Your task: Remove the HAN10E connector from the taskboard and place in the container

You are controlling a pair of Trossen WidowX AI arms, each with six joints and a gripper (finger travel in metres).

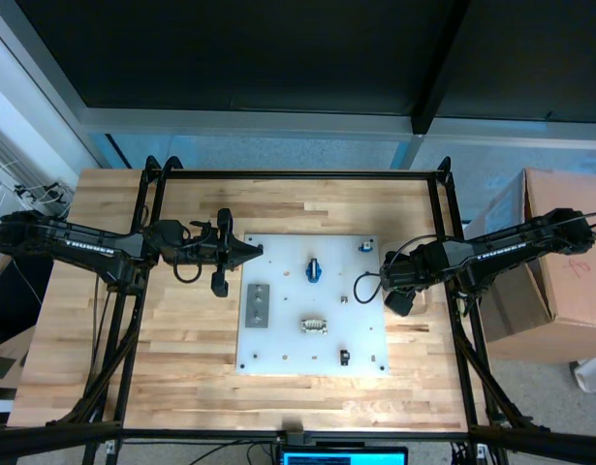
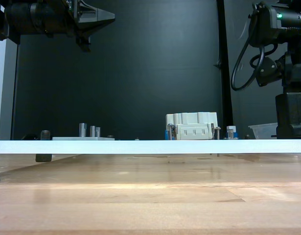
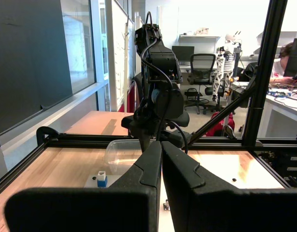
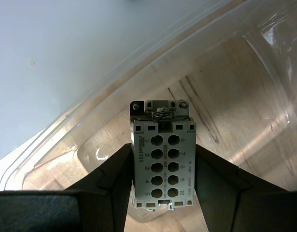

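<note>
The HAN10E connector (image 4: 162,166), a grey insert with ten numbered holes, is held clear of the board in my right gripper (image 4: 162,147), which is shut on its sides. It hangs inside the clear plastic container (image 4: 245,96); I cannot tell whether it touches the floor. In the high view my right gripper (image 1: 401,298) points down just off the right edge of the white taskboard (image 1: 278,339). A beige housing (image 1: 315,326) stays seated on the board. My left gripper (image 1: 244,249) hovers high at the board's far left corner, shut and empty.
The board also carries a blue part (image 1: 314,269), a grey block with posts (image 1: 258,304) and a small black part (image 1: 345,357). A black frame rail (image 1: 298,175) borders the wooden table. A cardboard box (image 1: 559,262) stands beyond the right edge.
</note>
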